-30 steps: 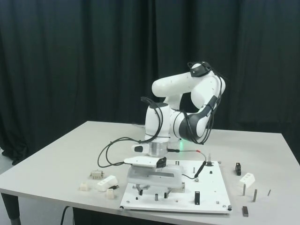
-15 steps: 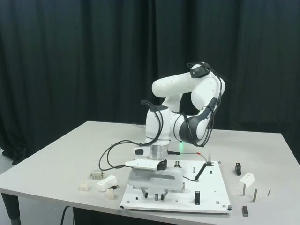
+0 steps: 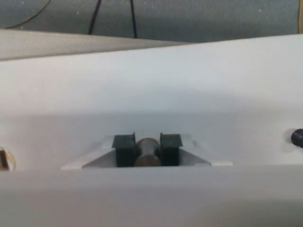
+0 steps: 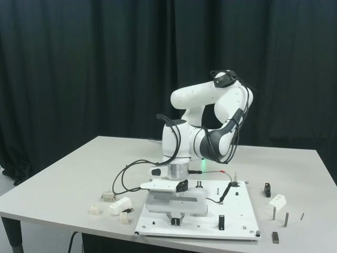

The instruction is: Remove round peg 3.

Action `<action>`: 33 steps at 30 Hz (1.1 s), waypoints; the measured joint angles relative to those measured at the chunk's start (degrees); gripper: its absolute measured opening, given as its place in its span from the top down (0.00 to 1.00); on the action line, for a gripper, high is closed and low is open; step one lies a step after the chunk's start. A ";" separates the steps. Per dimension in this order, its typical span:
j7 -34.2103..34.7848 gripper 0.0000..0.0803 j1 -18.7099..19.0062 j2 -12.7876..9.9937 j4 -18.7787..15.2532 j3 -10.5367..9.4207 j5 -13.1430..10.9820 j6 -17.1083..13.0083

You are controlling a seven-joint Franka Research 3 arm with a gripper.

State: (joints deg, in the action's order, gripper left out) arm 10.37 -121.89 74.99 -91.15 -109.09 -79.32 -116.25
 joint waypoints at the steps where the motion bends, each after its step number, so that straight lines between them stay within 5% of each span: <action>1: 0.00 0.82 0.00 0.00 0.00 0.00 0.00 0.01; 20: -0.17 0.87 0.40 -0.05 0.02 0.64 0.70 0.24; 33: 0.24 0.87 1.80 -1.16 0.23 5.03 2.59 5.32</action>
